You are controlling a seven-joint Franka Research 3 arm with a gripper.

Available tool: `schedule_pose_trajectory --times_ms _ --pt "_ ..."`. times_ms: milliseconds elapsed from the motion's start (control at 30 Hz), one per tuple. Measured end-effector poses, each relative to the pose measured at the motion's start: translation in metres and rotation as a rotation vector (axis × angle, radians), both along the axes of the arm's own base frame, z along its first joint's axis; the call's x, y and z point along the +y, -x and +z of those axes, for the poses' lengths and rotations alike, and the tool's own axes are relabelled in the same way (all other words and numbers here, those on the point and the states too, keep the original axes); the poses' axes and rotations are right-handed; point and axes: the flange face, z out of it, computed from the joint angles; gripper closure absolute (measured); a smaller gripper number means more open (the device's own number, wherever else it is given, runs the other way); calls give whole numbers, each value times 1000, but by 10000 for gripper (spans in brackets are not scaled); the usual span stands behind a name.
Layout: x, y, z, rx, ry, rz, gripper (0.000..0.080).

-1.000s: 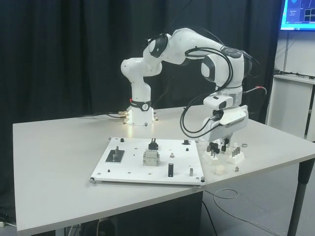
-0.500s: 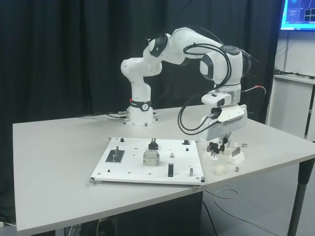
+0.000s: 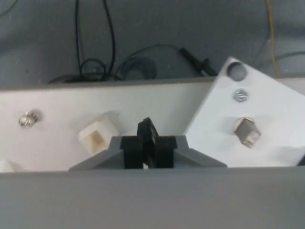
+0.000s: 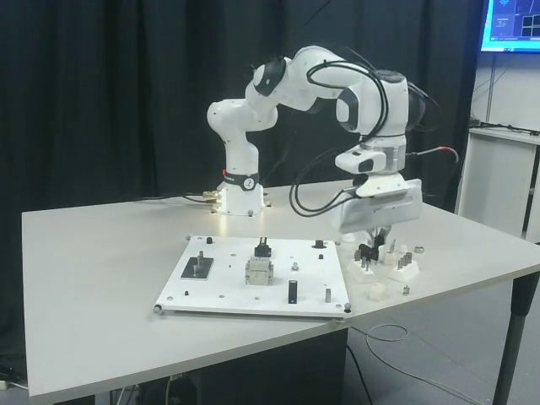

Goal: Insert USB.

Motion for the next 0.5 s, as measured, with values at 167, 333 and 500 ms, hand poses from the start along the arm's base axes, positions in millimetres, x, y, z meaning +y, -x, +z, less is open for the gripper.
schedule_pose_trajectory --times_ms 167,333,500 --pt "-9 -2 9 -23 23 -102 752" --pt "-20 -4 18 -50 54 -224 752" --pt "-34 -3 23 -69 88 -336 752"
